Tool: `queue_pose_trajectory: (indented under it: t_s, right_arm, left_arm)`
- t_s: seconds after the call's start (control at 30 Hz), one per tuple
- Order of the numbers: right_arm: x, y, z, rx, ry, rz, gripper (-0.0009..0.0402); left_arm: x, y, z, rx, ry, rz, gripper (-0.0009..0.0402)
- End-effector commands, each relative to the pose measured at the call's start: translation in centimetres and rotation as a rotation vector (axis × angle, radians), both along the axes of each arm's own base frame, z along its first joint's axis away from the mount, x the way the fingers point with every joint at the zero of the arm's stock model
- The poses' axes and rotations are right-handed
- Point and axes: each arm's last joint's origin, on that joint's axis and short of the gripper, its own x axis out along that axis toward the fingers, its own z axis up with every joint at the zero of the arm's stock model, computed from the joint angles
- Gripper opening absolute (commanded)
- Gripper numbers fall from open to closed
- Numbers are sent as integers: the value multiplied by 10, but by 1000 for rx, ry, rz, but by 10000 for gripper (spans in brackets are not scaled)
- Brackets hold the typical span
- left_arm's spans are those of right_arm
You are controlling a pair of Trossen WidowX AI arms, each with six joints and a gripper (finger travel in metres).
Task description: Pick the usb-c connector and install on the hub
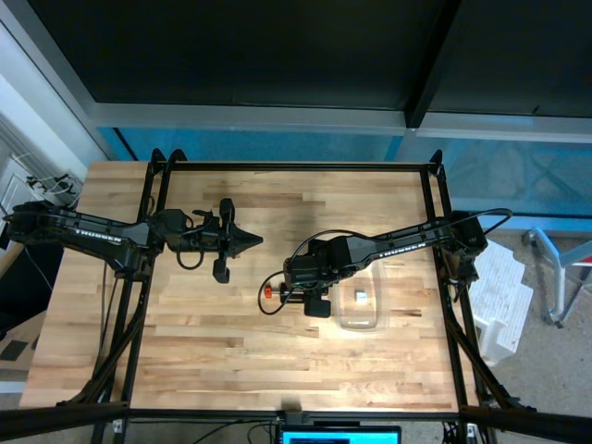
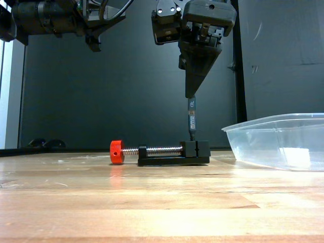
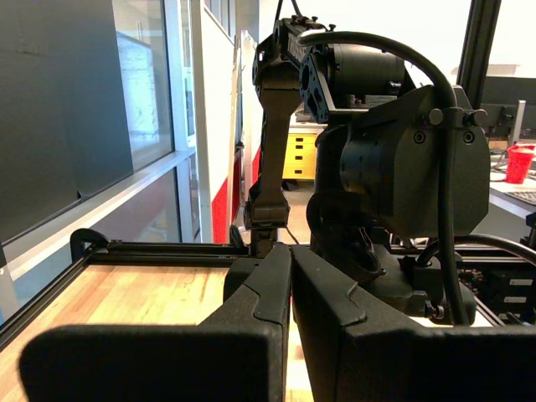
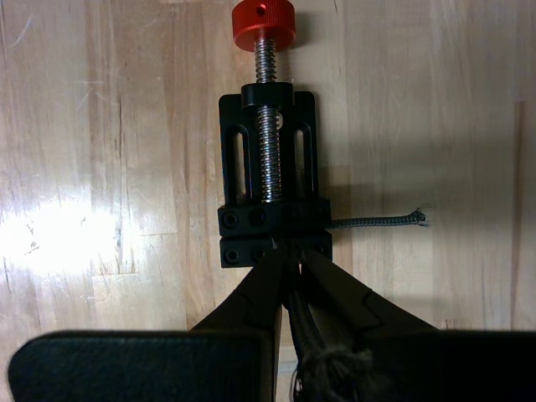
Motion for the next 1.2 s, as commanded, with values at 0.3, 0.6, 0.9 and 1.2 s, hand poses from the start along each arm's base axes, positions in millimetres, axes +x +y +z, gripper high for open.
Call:
queue_pose_trajectory:
  t_s: [0.3, 0.6, 0.9, 1.2]
  right_arm:
    - [0, 2, 0, 1, -6, 5, 0]
    - [0, 2, 0, 0, -1, 6, 0]
    - [-1, 1, 0, -2, 9, 6, 0]
    - [-1, 2, -5, -3, 11, 8, 0]
  left_arm:
    - [0, 0, 0, 0, 0, 0, 0]
    - [0, 0, 0, 0, 0, 0, 0]
    - [0, 0, 0, 0, 0, 0, 0]
    - [0, 0, 0, 0, 0, 0, 0]
